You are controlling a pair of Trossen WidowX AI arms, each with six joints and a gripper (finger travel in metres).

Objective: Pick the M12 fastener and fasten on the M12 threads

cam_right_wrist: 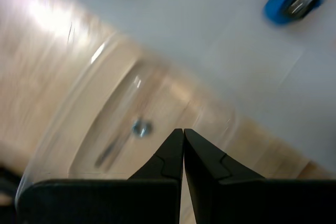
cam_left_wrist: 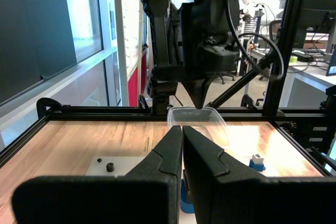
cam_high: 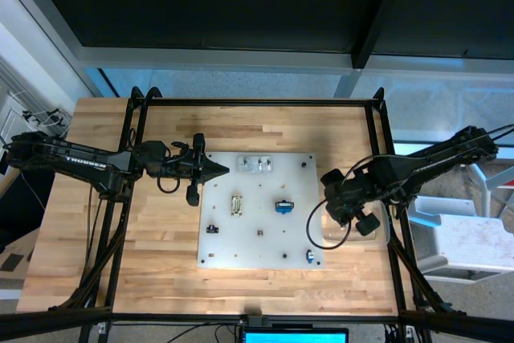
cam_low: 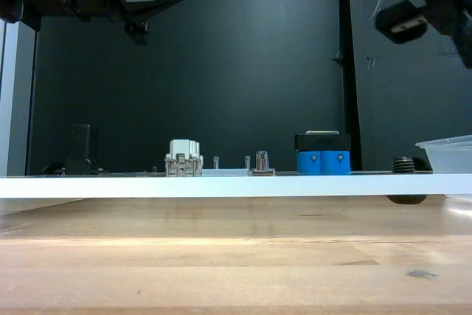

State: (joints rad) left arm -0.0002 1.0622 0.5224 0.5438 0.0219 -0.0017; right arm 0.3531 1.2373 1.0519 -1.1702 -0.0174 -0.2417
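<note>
The small silver nut [cam_right_wrist: 142, 127] lies inside the clear tray [cam_right_wrist: 79, 129], off the white board's right edge. My right gripper [cam_right_wrist: 183, 129] hovers above that tray [cam_high: 359, 240], shut and empty, with its tips just beside the nut in the right wrist view. The short black ribbed stud [cam_low: 403, 165] stands bare on the board [cam_high: 261, 238], near its near right edge [cam_high: 286, 255]. My left gripper [cam_high: 227, 170] hangs high at the board's far left edge, shut on nothing [cam_left_wrist: 182, 127].
On the board stand a blue block [cam_high: 283, 206], a white connector [cam_high: 237, 206], a clear fixture [cam_high: 256, 165], a blue-and-silver piece [cam_high: 310, 257] and a black post [cam_high: 304, 162] at the far right corner. A black frame rings the wooden table.
</note>
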